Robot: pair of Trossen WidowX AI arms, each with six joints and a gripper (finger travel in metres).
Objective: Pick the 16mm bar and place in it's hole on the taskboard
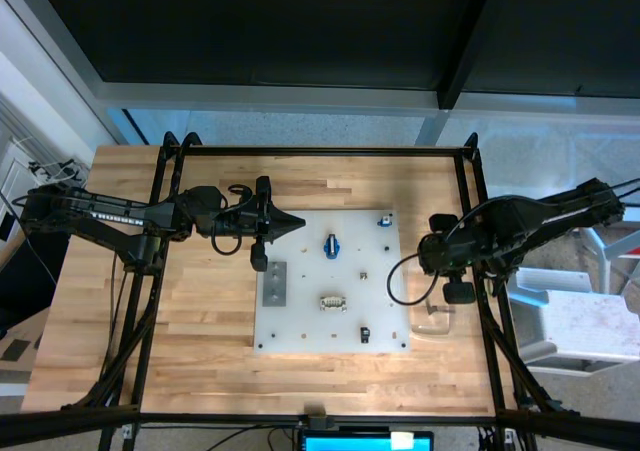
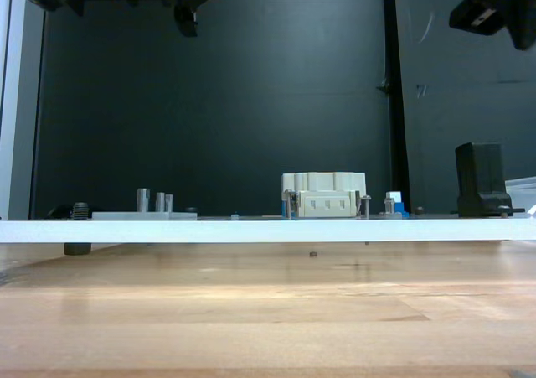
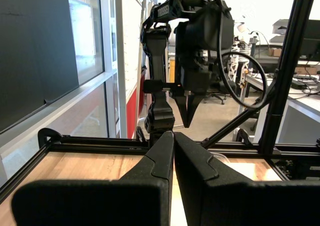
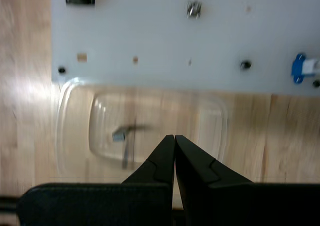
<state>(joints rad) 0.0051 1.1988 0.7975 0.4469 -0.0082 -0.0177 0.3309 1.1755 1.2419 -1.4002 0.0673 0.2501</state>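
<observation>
Found left hand [image 1: 300, 222] closed, empty, raised over taskboard [image 1: 300, 326] far-left corner. Found right hand [image 4: 174, 136] closed, empty, above clear tray [image 4: 59, 131] on desk [image 1: 200, 341]. Located 16mm bar [image 4: 120, 134] lying free in tray, near right hand's tips, not touching.

A clear plastic tray [image 4: 210, 131] lies on the wooden bench [image 1: 200, 351], holding a small grey part [image 4: 120, 134]. A black frame [image 1: 320, 151] borders the bench.

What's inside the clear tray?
One small metal bar lies free in the clear tray, below the shut right gripper, whose fingers cover part of it. Left gripper, shut, hangs over the board.
</observation>
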